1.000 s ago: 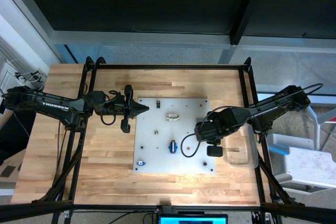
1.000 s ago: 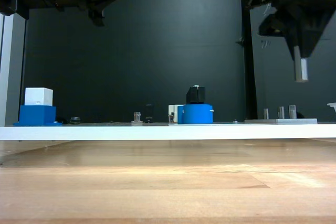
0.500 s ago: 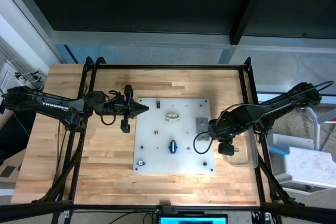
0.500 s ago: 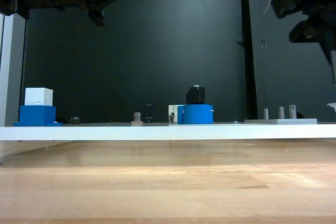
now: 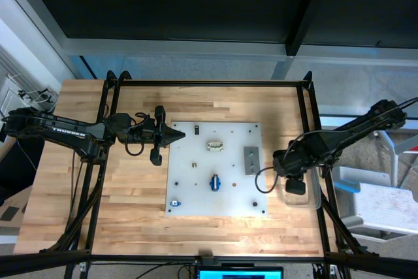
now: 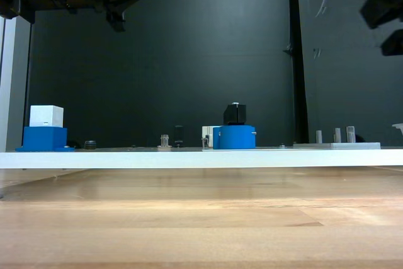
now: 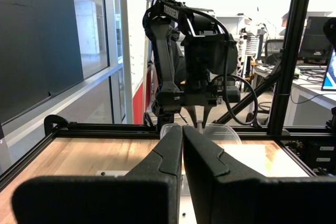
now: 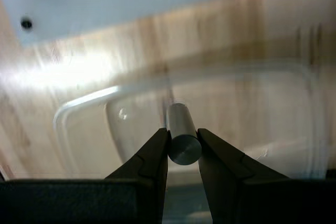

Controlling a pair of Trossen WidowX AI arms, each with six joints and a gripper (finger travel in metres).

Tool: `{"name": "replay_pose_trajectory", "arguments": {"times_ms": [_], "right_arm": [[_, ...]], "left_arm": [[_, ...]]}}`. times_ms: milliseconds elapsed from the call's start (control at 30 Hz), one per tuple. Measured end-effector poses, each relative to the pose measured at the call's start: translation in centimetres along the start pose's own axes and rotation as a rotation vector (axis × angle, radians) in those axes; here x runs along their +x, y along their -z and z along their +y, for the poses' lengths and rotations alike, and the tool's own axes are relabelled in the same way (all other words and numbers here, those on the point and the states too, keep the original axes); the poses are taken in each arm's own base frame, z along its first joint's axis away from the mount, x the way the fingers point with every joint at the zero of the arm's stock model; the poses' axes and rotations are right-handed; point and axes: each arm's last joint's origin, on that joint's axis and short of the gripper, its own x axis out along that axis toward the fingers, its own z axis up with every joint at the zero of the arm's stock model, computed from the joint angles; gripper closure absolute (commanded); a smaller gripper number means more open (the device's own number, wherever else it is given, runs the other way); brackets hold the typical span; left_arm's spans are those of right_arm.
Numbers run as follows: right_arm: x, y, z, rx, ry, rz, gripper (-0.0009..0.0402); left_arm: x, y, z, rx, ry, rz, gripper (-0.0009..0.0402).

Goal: Pick the 16mm cylinder and place it in the container

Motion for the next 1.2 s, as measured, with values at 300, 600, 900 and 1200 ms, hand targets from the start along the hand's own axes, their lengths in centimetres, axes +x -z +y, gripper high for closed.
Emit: {"name": "replay_pose_trajectory", "arguments": {"times_ms": [300,600,900,1200], "right_arm": [[1.9,1.0,0.2,0.011,-0.059,0.078,0.0364],[4.1,1.1,0.4,0.027,-0.165,0.099,0.0364],[5.4,1.5,0.3,0.076,-0.208,0.131,0.0364],[6.1,1.6,0.4,0.095,-0.273,0.166,0.0359]], "left_arm": [[0.0,0.0,0.0,0.000,0.000,0.000,0.0393],[0.0,0.0,0.0,0.000,0.000,-0.001,0.0393],[0.0,0.0,0.0,0.000,0.000,0.000,0.0393],[0.0,0.0,0.0,0.000,0.000,0.000,0.0393]]}}
